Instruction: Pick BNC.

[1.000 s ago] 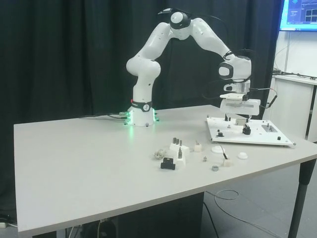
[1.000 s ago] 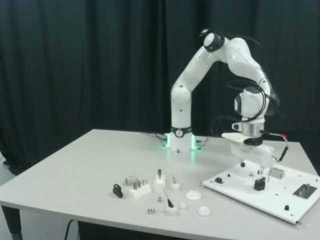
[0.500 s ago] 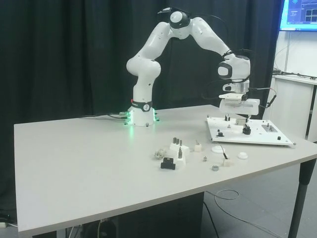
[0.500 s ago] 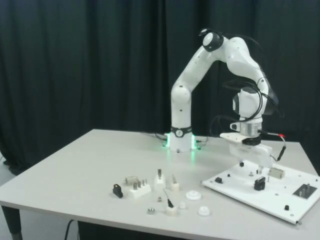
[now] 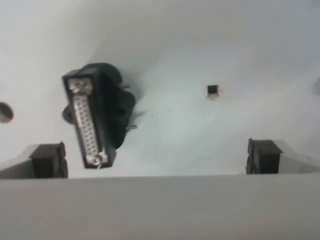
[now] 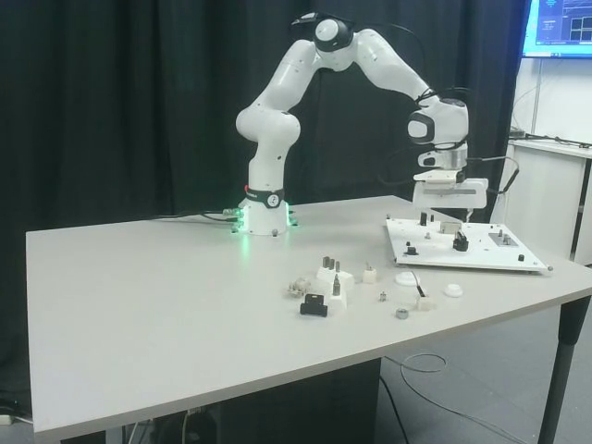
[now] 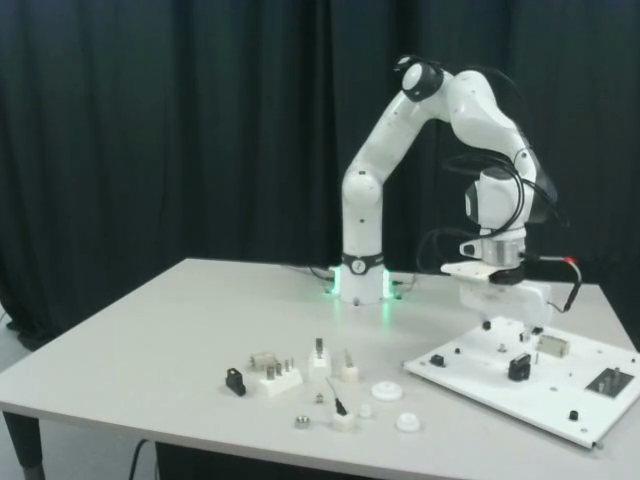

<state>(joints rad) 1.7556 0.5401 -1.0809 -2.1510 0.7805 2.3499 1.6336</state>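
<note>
A: Grey table point(image 6: 139, 296), black curtain point(image 6: 120, 111) behind. Gripper point(image 5: 155, 157) spread wide, gripping nothing, hovering over white board point(image 6: 481, 257).

B: Below, nearer one fingertip: black multi-pin connector point(image 5: 92, 120), two pin rows. BNC? Can't tell which.

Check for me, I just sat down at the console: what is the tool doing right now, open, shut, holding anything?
Tool: open, holding nothing, above the white board.

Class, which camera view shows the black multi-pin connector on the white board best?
The wrist view: the connector fills it, pin rows visible. In both room views it is only a small black block on the board.
</note>
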